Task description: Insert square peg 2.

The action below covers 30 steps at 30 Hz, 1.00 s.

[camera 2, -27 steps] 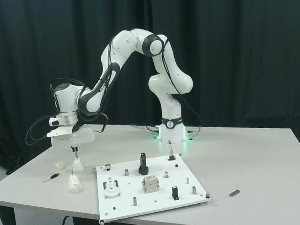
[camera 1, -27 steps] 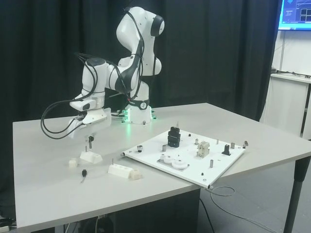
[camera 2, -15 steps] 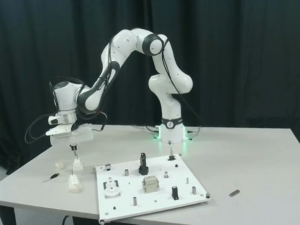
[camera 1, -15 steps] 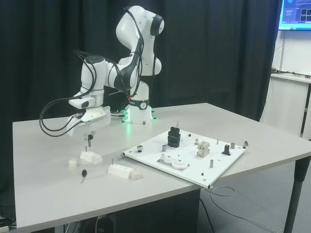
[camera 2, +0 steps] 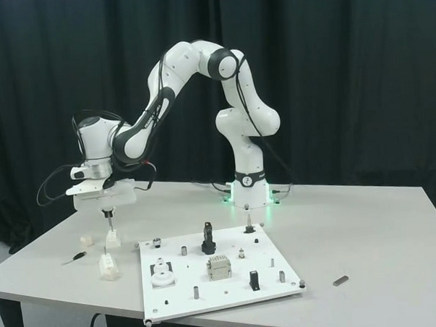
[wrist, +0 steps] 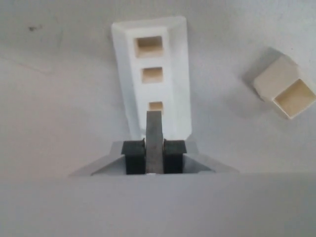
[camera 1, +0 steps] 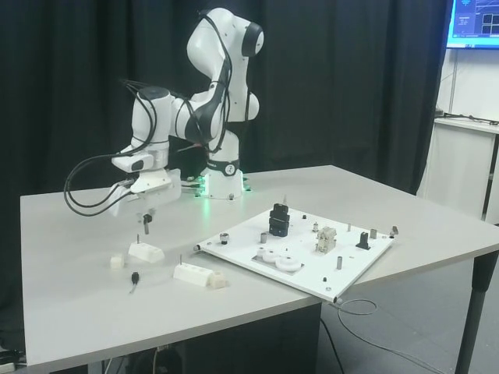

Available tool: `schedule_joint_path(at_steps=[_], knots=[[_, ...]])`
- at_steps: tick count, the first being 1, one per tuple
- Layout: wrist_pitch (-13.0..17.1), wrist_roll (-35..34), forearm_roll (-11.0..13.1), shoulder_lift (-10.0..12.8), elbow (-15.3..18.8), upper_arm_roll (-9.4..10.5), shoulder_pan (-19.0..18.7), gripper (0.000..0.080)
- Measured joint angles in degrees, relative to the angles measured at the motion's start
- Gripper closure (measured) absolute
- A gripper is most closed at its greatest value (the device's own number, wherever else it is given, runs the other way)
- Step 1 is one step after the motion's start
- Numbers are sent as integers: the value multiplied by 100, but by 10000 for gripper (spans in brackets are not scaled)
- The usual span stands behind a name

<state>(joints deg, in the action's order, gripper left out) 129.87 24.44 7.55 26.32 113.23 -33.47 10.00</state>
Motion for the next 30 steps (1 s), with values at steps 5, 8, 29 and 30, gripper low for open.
schedule_joint_path(at_steps=[5, 8, 29, 30], knots=[[-218, -174, 113, -137, -11, 2, -125, 728], [-402, -253, 165, -233, -30, 2, -223, 728], [-1726, -2300, 376, -933, -148, 2, -1068, 728], [-1776, -2438, 376, -965, -148, 2, -1109, 728]])
